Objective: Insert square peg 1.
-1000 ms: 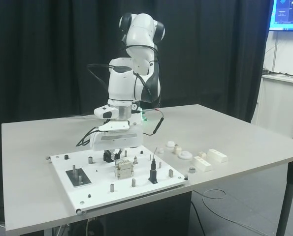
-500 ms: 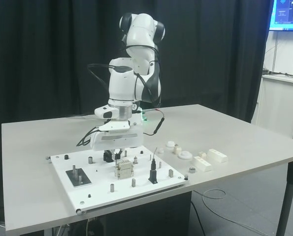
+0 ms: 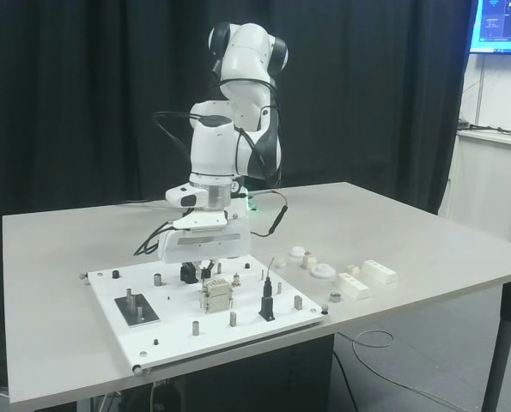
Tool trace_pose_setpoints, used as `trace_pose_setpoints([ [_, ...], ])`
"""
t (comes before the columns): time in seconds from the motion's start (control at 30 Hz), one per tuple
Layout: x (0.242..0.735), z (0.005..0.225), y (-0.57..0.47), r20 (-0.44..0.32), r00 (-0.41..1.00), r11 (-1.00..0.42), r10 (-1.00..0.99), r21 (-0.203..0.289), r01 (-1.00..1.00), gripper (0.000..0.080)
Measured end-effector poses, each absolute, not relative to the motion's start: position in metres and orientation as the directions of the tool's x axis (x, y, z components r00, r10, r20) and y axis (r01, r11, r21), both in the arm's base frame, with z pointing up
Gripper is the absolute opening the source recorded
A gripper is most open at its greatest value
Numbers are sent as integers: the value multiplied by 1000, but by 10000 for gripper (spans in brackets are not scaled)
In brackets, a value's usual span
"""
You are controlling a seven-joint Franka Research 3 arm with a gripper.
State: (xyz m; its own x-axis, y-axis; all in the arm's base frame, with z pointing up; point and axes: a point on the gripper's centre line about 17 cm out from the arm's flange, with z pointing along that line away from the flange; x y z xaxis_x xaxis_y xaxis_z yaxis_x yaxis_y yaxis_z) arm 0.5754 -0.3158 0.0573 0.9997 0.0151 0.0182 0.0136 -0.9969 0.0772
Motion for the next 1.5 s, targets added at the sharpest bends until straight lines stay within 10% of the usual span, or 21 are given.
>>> trace_pose_setpoints([
  [1.5,578,51,-315,20,1000,-996,13,84,12,34],
])
